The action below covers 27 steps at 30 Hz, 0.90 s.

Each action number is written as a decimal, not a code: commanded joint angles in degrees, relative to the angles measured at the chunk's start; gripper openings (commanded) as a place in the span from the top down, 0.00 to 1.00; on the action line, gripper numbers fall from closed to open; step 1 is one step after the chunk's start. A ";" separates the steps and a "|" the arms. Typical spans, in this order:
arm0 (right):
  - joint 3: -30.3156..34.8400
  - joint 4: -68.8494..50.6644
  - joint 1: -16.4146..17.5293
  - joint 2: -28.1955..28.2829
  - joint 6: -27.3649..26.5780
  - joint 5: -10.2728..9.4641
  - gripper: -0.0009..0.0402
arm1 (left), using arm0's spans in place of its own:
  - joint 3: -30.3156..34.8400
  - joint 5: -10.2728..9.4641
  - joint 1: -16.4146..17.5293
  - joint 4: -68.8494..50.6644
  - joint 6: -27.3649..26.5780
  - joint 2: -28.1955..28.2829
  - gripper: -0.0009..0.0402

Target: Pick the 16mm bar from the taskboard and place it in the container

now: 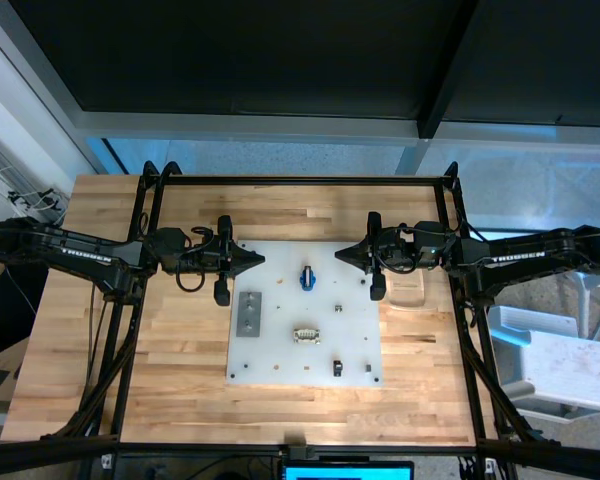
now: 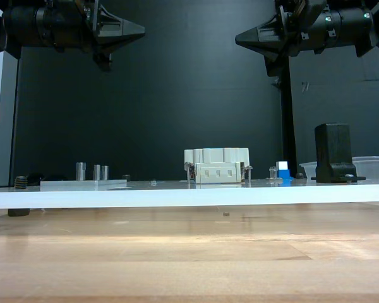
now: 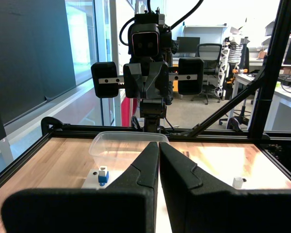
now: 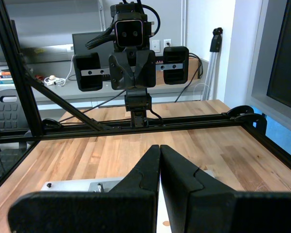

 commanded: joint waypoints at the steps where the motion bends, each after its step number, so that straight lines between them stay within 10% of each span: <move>1: 0.00 0.04 0.02 0.00 0.07 -0.04 0.98 | 0.02 0.02 -0.02 0.00 0.00 0.00 0.98; 14: 0.24 -1.38 0.02 0.00 0.20 -0.02 0.98 | 0.02 0.02 -0.02 0.00 0.00 -0.02 0.98; 27: 8.63 -27.98 0.96 0.79 3.10 -0.02 0.98 | 0.02 0.02 0.00 0.00 0.00 -0.02 0.98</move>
